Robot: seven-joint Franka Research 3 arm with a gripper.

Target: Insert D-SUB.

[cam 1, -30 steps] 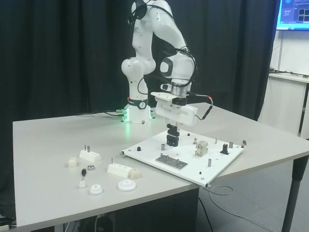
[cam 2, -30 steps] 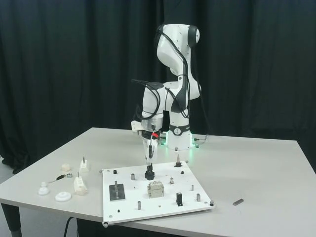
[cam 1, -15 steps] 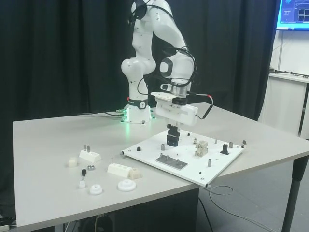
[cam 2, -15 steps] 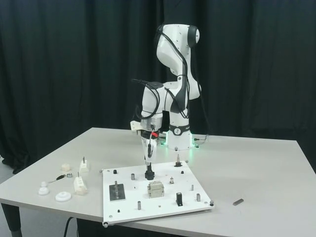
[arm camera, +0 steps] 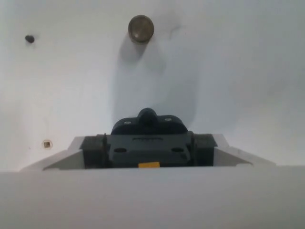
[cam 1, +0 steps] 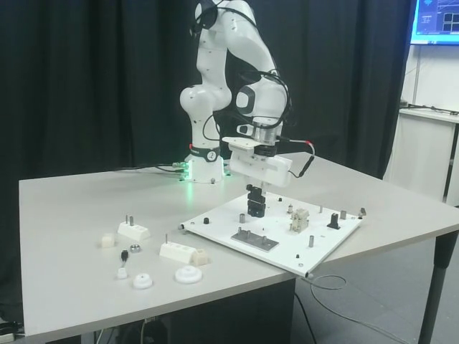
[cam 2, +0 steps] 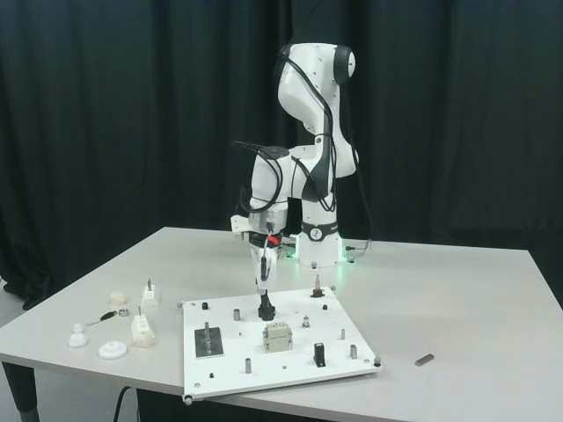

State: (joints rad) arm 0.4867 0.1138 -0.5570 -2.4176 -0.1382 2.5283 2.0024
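My gripper [cam 1: 255,195] points straight down over the white board [cam 1: 215,226] and is shut on the black D-SUB plug [cam 1: 255,207]. In the second room view the plug [cam 2: 265,308] hangs from the gripper [cam 2: 264,297] just over the board's [cam 2: 290,365] back half. The wrist view shows the plug [arm camera: 147,136] held between my two dark fingers [arm camera: 93,150], with the gripper [arm camera: 147,149] low over the white surface. Whether the plug touches the board cannot be told.
On the board stand a grey connector housing [cam 1: 299,218], a grey metal plate with pins [cam 1: 254,240], a black block [cam 1: 333,221] and several short pegs. A round metal peg [arm camera: 141,28] lies ahead of the plug. Loose white parts [cam 1: 179,251] sit beside the board, and a small dark bar [cam 2: 424,359] lies on the table.
The arm has risen slightly, carrying the black plug a little higher above the board. Nothing else has moved.
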